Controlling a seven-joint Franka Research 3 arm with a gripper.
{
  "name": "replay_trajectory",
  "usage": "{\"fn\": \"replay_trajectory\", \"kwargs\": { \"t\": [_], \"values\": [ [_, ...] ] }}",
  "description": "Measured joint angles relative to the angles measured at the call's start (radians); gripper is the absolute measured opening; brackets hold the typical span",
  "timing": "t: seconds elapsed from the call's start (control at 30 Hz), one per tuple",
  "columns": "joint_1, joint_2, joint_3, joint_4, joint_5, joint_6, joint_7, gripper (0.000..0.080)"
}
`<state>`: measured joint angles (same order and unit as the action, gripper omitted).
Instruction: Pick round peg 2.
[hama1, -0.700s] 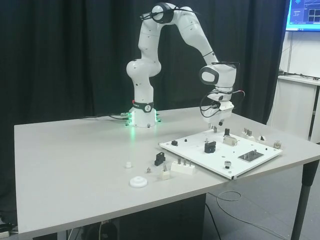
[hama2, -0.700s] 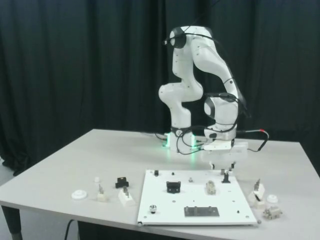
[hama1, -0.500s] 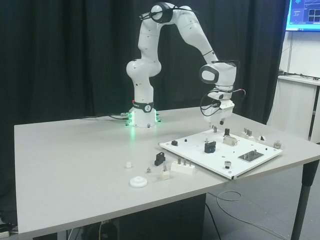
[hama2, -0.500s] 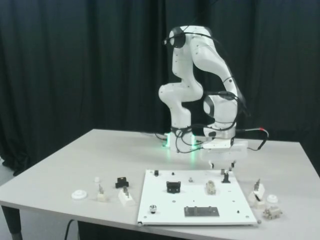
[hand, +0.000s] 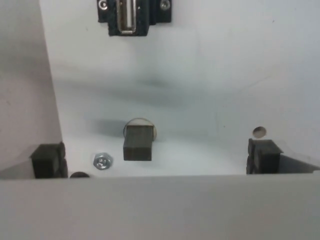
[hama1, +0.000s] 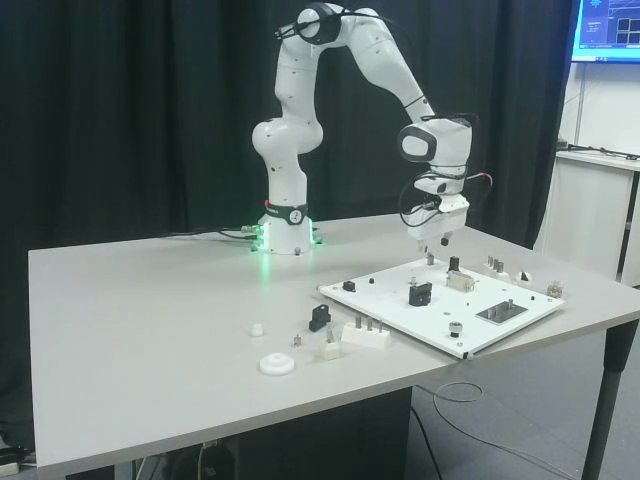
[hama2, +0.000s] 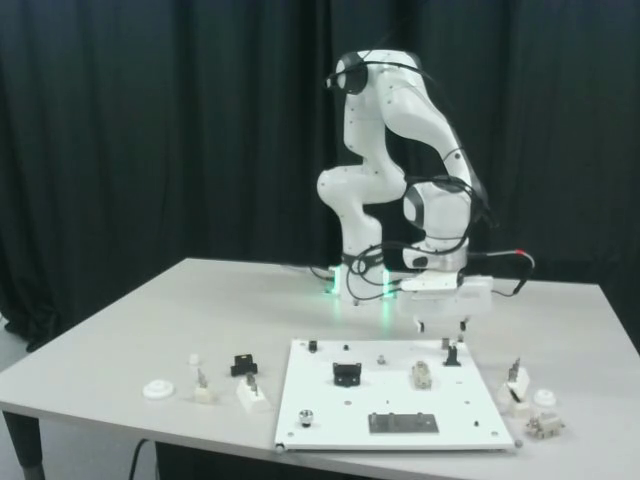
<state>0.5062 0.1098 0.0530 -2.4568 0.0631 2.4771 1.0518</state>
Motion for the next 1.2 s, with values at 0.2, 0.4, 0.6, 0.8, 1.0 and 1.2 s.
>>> {"fn": "replay_trajectory", "kwargs": {
  "t": [0.2, 0.4, 0.6, 0.8, 1.0, 1.2],
  "values": [
    [-0.004, -0.005, 0.000, 0.000, -0.009, -0.005, 0.000, 0.0800],
    [-0.004, -0.005, 0.000, 0.001, -0.014, -0.006, 0.000, 0.0800],
    [-0.004, -0.006, 0.000, 0.002, -0.022, -0.006, -0.001, 0.0800],
    [-0.004, -0.006, 0.002, 0.004, -0.036, -0.006, -0.001, 0.0800],
    [-0.004, -0.010, 0.003, 0.007, -0.036, -0.006, -0.001, 0.0800],
    [-0.002, -0.016, 0.006, 0.009, -0.036, -0.006, 0.000, 0.0800]
  ]
}}
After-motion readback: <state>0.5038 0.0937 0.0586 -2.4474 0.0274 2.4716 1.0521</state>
